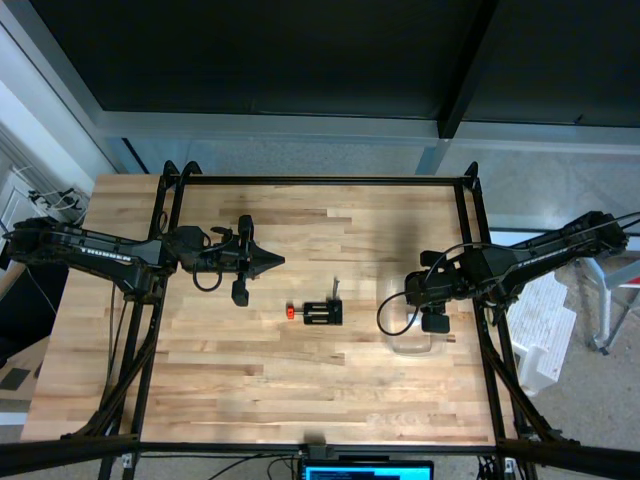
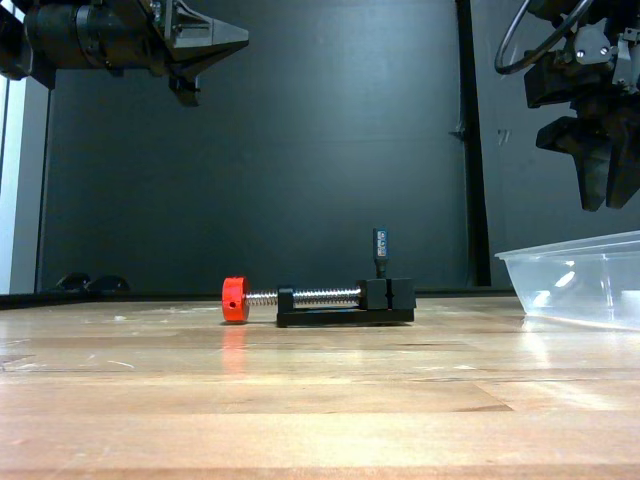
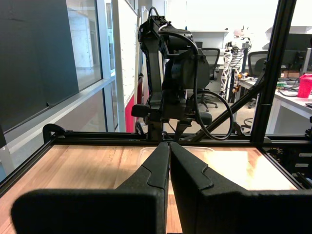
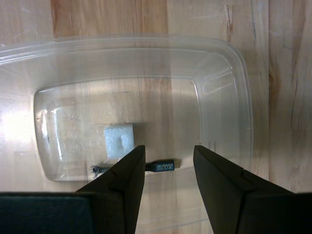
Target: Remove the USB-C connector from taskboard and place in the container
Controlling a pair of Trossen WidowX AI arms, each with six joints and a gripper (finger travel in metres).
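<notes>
Right end effector (image 4: pixel 169 150) wide, empty, over container (image 4: pixel 234 97); connector (image 4: pixel 161 166) lies inside; placing apparently complete; next: lift clear. Left end effector (image 1: pixel 278 261) closed, raised near taskboard (image 1: pixel 322 312).

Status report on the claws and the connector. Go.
Left claw shut, raised left of the taskboard. Right claw open above the container. USB-C connector lies inside, beside a white cube. Nothing blocking.

table (image 1: pixel 300 390): smooth wood, slight sheen | container (image 4: pixel 246 122): clear glossy plastic | taskboard (image 2: pixel 390 296): matt blk, metal screw (image 2: pixel 320 296) | cube (image 4: pixel 119 140): matt foam
</notes>
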